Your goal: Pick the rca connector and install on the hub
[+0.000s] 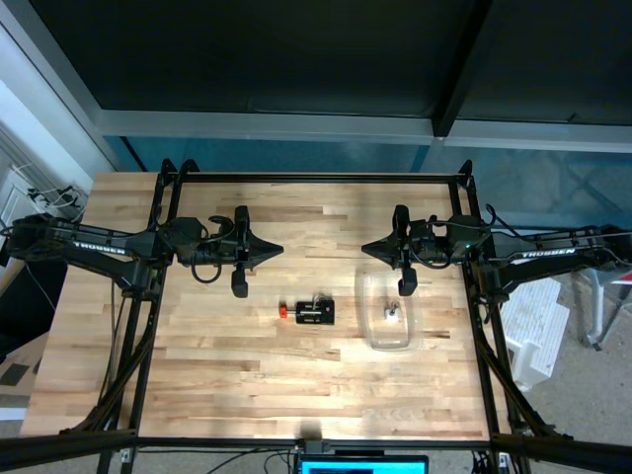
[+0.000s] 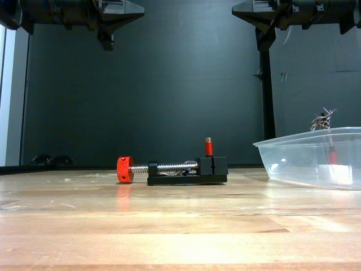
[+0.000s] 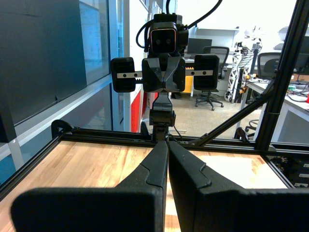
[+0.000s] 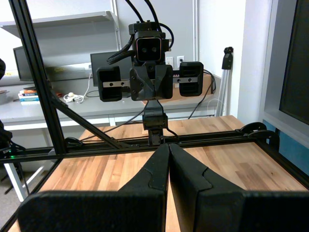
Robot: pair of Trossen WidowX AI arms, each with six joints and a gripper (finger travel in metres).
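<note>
High view: my left gripper (image 1: pixel 278 250) and my right gripper (image 1: pixel 365 250) hang above the far half of the wooden table (image 1: pixel 227 385), tips pointing inward at each other and well apart, each with its fingers together; the hub (image 1: pixel 316 314) lies on the bare wood between and nearer than both tips, its red-orange knob (image 1: pixel 282 311) turned toward my left arm; the clear tray (image 1: pixel 373 331) sits near the hub on my right side, apart from it, below my right gripper; the rca connector (image 1: pixel 391 314) shows as a small silvery speck on the tray floor, touched by neither gripper. Low view: the hub (image 2: pixel 189 172) rests flat on the table (image 2: pixel 169 237), a threaded screw running from it to the red-orange knob (image 2: pixel 124 169) and a small red post standing on its top; the clear tray (image 2: pixel 293 161) stands to the right; I cannot pick out the connector through its wall; both grippers (image 2: pixel 134 10) (image 2: pixel 241 8) hang high above the wood. Left wrist view: my left gripper (image 3: pixel 167 143) has its fingers pressed together on nothing, facing my right arm (image 3: pixel 164 72) across the table. Right wrist view: my right gripper (image 4: pixel 169 147) likewise has its fingers together and empty, facing my left arm (image 4: pixel 150 77).
</note>
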